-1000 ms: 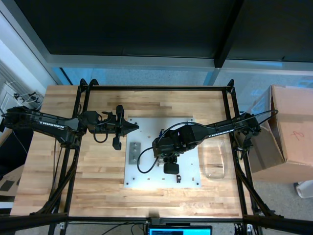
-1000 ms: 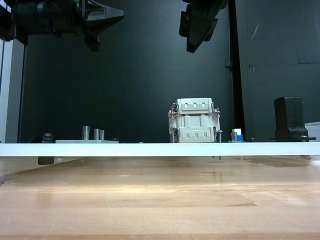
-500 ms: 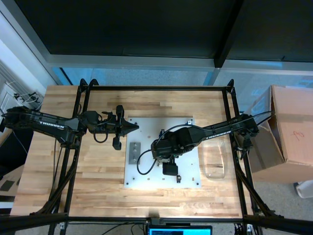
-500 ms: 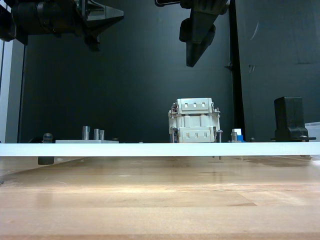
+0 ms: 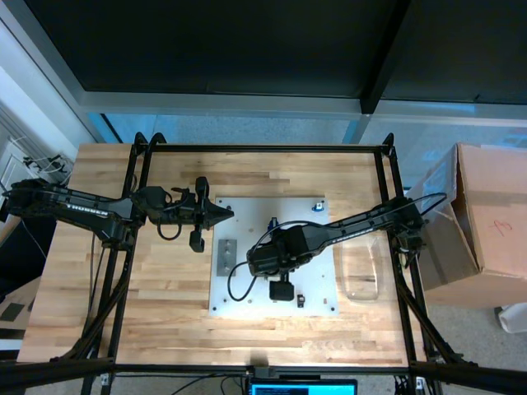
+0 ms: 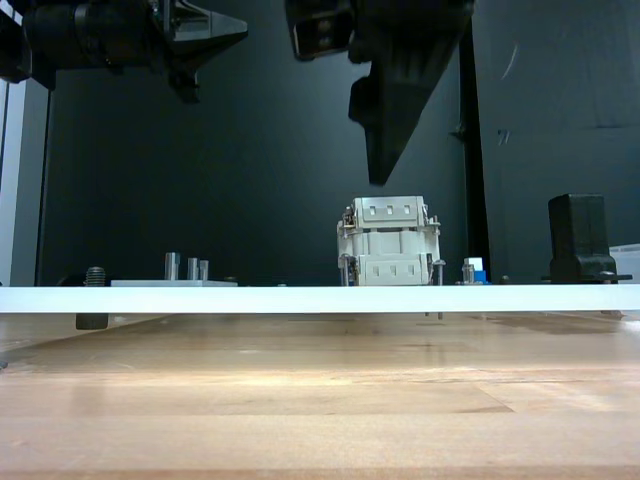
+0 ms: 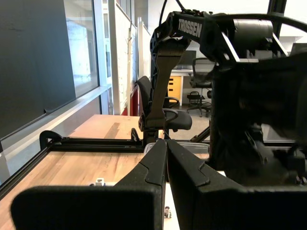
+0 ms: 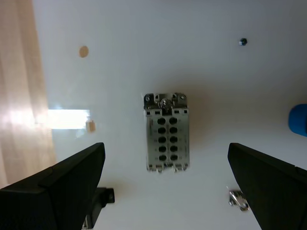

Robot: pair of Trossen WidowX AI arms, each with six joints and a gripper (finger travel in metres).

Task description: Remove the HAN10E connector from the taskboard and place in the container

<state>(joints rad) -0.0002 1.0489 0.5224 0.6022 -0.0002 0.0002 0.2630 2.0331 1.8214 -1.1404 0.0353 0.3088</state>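
HAN10E connector (image 6: 389,243) stands upright on the taskboard (image 5: 239,300), mid-frame; we judge it rigid, hefty, best pinched across its long sides. Right tool (image 8: 166,155) hovers above, fingers spread; left tool (image 5: 224,212), fingers together, hangs centre-left.

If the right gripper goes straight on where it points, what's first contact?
Probably the pale grey ten-hole HAN10E connector, seated upright on the white taskboard, centred under the open right gripper. Left gripper, shut, hovers at the board's left edge.
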